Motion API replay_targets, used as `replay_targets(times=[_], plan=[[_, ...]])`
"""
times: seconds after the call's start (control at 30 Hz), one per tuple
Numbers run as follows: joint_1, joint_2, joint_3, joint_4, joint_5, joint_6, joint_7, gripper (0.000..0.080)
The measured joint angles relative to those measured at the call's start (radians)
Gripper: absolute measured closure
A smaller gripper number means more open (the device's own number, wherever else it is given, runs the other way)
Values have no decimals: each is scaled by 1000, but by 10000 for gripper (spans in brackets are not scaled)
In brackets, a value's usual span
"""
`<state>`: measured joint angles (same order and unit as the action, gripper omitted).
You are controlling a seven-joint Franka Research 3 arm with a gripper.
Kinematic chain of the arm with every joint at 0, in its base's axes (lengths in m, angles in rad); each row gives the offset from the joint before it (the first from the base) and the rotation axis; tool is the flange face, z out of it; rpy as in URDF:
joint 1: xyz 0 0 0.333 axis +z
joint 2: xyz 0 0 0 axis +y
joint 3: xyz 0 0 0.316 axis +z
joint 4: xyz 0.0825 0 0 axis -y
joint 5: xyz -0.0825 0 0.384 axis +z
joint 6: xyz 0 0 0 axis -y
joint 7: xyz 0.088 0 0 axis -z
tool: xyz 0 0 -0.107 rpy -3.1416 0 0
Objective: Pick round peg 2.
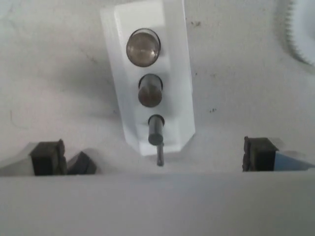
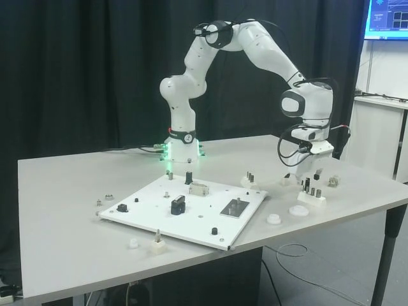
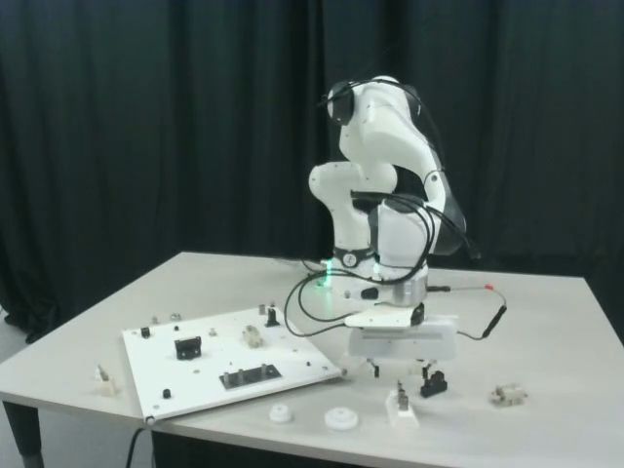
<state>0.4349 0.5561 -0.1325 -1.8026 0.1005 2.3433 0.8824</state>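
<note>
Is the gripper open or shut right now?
Open: in the wrist view the gripper has its fingers set wide apart, either side of the white peg holder.

Place: robotics lab
Evidence: white arm (image 2: 255,48) bolted on grey table (image 2: 64,210); black curtains (image 2: 76,70); white assembly board (image 2: 185,210)
</note>
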Motion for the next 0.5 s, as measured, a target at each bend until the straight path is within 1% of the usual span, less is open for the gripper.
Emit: replay_targets(times=[0.27, 0.5], plan=[[0, 33, 0, 11, 0, 0, 0, 3], [0, 52, 0, 14, 0, 0, 0, 3]])
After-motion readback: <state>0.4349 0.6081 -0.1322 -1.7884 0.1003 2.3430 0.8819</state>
